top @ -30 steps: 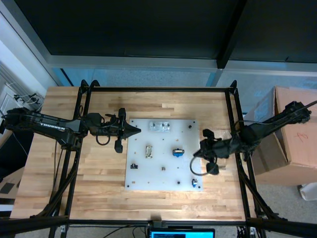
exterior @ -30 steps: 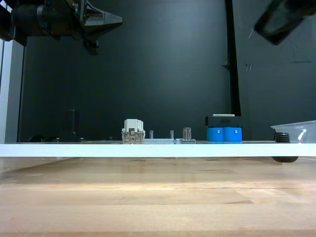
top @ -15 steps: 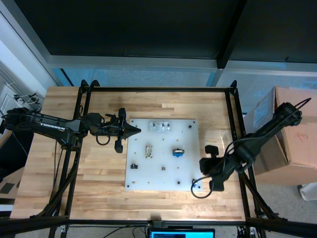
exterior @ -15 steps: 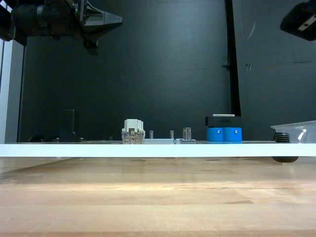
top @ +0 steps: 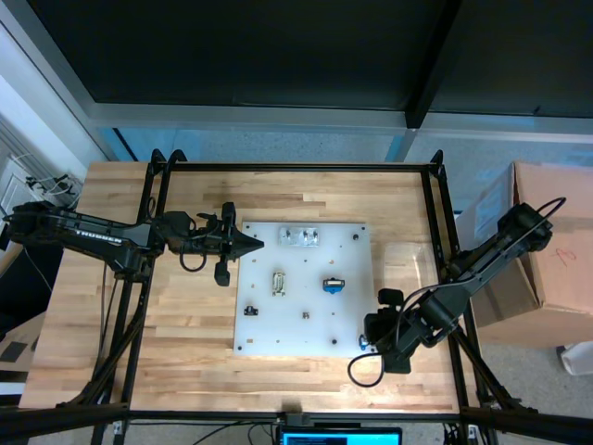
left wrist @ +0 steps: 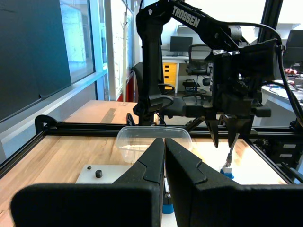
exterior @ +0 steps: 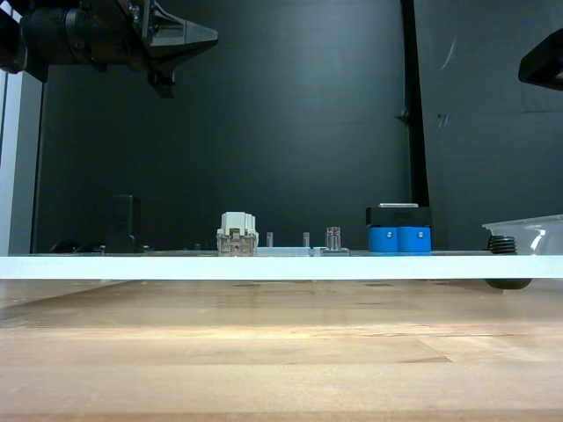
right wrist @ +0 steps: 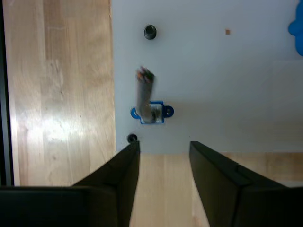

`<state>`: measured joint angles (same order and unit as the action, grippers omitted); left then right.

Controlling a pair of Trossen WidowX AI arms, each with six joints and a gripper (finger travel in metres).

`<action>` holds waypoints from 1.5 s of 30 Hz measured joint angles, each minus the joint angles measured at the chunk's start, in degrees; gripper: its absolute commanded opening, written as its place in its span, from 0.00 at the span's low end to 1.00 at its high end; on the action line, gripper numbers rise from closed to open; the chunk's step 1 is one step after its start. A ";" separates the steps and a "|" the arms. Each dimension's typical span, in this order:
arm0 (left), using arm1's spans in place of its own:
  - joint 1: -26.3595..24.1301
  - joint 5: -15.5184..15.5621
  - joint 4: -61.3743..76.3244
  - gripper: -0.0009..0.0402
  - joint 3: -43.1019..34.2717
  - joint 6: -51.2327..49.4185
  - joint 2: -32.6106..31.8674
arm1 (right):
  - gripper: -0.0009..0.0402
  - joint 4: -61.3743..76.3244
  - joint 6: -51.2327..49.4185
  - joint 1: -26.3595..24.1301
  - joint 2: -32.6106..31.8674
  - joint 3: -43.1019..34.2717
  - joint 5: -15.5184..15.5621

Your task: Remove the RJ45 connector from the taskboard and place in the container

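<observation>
The RJ45 connector (right wrist: 144,92) stands in its blue seat (right wrist: 152,114) at the near right corner of the white taskboard (top: 278,338), with a short cable stub sticking up. My right gripper (right wrist: 164,144) hangs open above it and touches nothing. The left wrist view shows that gripper (left wrist: 226,137) pointing down over the connector (left wrist: 227,163). My left gripper (top: 256,244) is shut and empty, held high over the board's far left edge. A clear plastic container (top: 408,264) sits on the table right of the board.
On the board are a grey-white connector (top: 278,282), a blue block (top: 333,285) and small fittings (top: 305,238). A black frame (top: 296,168) surrounds the table. A cardboard box (top: 547,250) stands beyond the right edge.
My right gripper has swung toward the table's near side, from beside the board's right edge to above the RJ45 connector. The left arm and the connector have not moved.
</observation>
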<state>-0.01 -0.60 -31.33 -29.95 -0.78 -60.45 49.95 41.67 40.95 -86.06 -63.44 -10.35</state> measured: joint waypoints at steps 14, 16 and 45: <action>0.00 0.00 0.00 0.02 0.02 0.00 0.00 | 0.47 -7.10 -0.85 0.02 -3.69 2.62 -2.14; 0.00 0.00 0.00 0.02 0.00 -0.02 0.00 | 0.46 -7.43 -0.87 -0.02 -3.96 2.82 -2.25; 0.00 0.00 0.00 0.02 0.02 0.00 0.00 | 0.02 -9.68 -0.96 -0.52 -3.45 2.58 -2.23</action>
<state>-0.01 -0.60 -31.33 -29.93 -0.78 -60.45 40.27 40.71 40.42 -89.52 -60.86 -12.58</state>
